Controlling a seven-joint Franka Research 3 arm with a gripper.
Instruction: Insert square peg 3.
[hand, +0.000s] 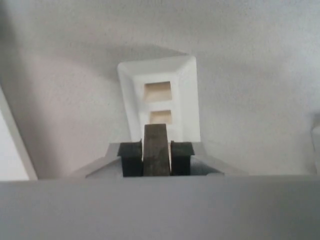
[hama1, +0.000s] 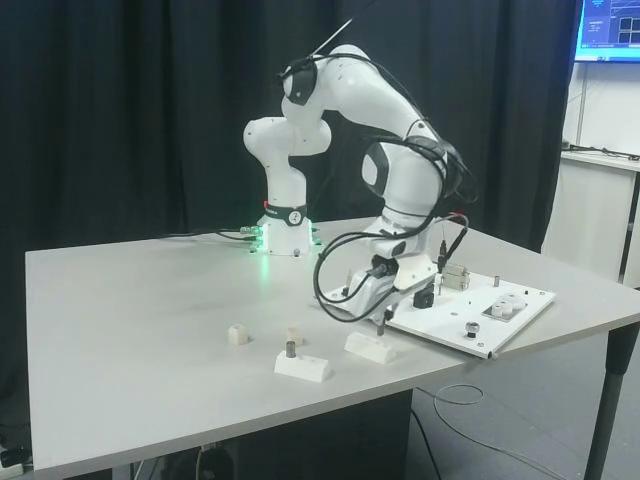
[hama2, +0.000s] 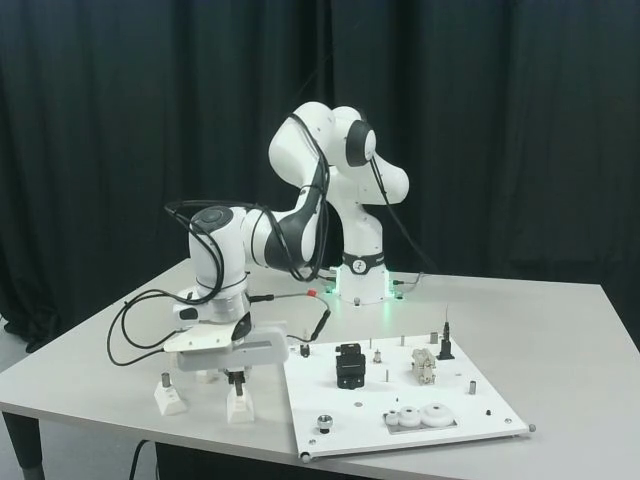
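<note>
Wrist view: my gripper (hand: 156, 157) is clamped on the dark square-section peg (hand: 156, 149), its long axis upright. The white moulded block with three square holes (hand: 160, 97) lies directly beneath; the peg tip hangs over its nearest hole.

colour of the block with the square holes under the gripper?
White block; shows best in the wrist view, just below the gripper.

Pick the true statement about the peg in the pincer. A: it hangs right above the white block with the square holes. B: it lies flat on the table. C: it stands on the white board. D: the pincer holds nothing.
A: the wrist view shows the pincer shut on the peg, directly over the white block.
</note>
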